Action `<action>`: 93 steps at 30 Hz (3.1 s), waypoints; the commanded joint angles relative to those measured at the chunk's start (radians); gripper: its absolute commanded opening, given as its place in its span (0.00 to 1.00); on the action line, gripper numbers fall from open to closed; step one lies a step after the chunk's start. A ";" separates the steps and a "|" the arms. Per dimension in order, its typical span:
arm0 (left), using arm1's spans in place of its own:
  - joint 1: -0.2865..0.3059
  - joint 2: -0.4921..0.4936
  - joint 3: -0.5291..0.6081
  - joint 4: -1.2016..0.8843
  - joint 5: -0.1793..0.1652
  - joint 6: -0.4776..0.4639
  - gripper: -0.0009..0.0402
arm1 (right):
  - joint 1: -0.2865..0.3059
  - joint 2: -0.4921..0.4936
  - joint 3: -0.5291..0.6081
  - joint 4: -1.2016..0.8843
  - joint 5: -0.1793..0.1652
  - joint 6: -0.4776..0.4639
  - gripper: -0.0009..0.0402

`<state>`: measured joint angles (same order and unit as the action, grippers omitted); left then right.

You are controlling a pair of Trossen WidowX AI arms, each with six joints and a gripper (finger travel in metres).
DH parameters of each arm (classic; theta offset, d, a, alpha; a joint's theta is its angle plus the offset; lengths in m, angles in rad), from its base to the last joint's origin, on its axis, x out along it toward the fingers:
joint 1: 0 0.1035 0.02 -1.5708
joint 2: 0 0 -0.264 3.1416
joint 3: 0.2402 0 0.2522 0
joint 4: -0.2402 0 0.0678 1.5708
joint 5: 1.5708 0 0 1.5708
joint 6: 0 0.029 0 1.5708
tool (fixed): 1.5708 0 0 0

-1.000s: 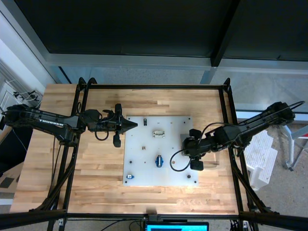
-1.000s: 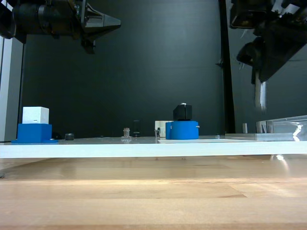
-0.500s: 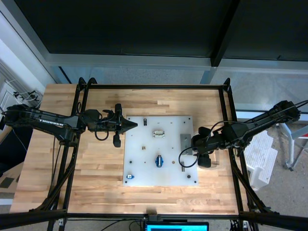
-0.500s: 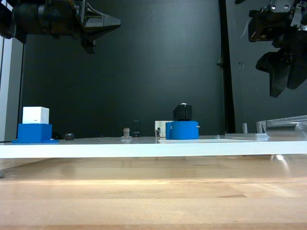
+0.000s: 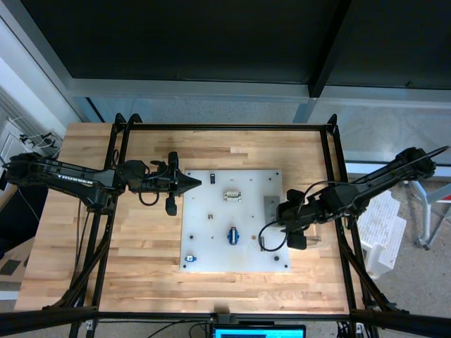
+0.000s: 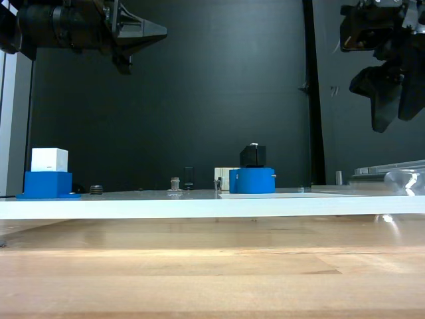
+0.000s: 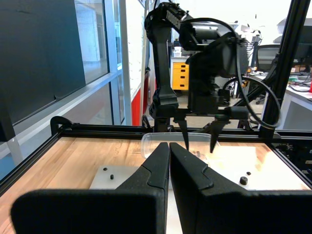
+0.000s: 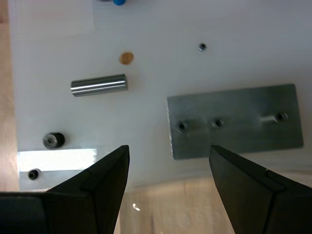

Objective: Remove the 16mm cylinder and place in the container

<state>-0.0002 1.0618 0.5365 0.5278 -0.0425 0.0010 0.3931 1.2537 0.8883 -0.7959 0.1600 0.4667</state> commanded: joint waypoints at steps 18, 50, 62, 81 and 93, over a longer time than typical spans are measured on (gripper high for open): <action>0.000 0.000 0.000 0.000 0.000 0.000 0.02 | 0.011 0.458 0.457 -0.039 0.005 0.407 0.58; 0.000 0.000 0.000 0.000 0.000 0.000 0.02 | 0.010 0.796 0.790 -0.217 -0.020 0.780 0.58; 0.000 0.000 0.000 0.000 0.000 0.000 0.02 | 0.000 0.816 0.788 -0.209 -0.013 0.544 0.81; 0.000 0.000 0.000 0.000 0.000 0.000 0.02 | -0.027 0.830 0.712 -0.140 -0.034 0.465 0.92; 0.000 0.000 0.000 0.000 0.000 0.000 0.02 | -0.029 0.830 0.704 -0.117 -0.057 0.417 0.75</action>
<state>-0.0002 1.0618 0.5365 0.5278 -0.0425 0.0010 0.3634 2.0830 1.5932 -0.9287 0.1112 0.8932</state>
